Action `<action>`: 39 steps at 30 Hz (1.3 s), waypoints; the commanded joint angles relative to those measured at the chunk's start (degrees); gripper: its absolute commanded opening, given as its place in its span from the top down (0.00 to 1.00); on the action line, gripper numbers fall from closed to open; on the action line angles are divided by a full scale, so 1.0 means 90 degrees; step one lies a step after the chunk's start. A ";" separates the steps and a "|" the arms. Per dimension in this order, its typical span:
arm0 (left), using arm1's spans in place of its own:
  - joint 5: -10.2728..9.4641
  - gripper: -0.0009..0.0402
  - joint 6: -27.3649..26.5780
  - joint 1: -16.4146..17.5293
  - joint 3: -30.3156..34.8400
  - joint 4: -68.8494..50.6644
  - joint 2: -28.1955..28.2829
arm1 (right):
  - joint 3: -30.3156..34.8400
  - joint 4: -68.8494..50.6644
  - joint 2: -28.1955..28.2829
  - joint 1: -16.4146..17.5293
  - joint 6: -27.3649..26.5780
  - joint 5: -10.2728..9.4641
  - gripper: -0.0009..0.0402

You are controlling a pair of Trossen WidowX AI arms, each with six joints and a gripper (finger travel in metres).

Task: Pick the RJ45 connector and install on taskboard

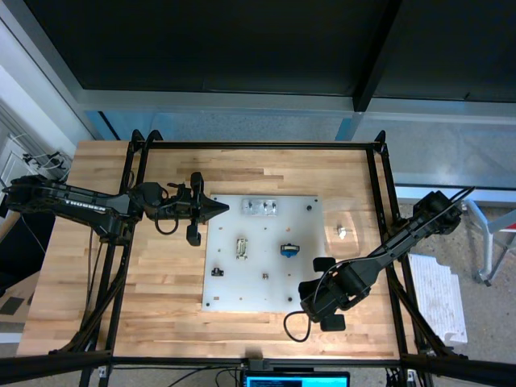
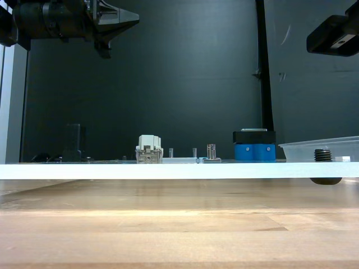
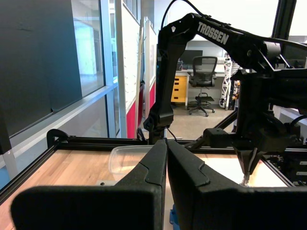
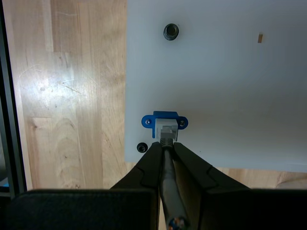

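Note:
The taskboard (image 1: 242, 284) lies flat in the middle of the table, a white plate (image 4: 220, 91) with small fittings. My right gripper (image 4: 165, 143) hangs high over the board's near right part (image 1: 313, 300), pointing down. It is shut on a grey cable that ends in the whitish RJ45 connector (image 4: 167, 130). From the right wrist view the plug lines up over a small blue fitting (image 4: 164, 120) far below. My left gripper (image 1: 216, 208) is shut and empty, held level and high above the board's far left corner (image 2: 122, 19).
A beige fitting (image 1: 240, 247) and a blue block (image 1: 289, 251) stand on the board. A clear plastic tray (image 1: 343, 230) sits on the wood right of the board. A black frame (image 1: 379, 153) rims the table.

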 commanded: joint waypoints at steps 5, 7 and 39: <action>0.0000 0.98 0.0000 0.0002 0.0002 0.0002 0.0000 | -0.0022 0.0005 0.0002 0.0015 0.0005 0.0015 0.98; 0.0000 0.98 0.0000 0.0000 0.0002 0.0002 0.0000 | -0.0056 0.0027 0.0017 0.0015 0.0005 0.0010 0.98; 0.0000 0.98 0.0000 0.0002 0.0002 0.0002 0.0002 | -0.0291 0.0335 -0.0066 0.0029 0.0005 0.0007 0.98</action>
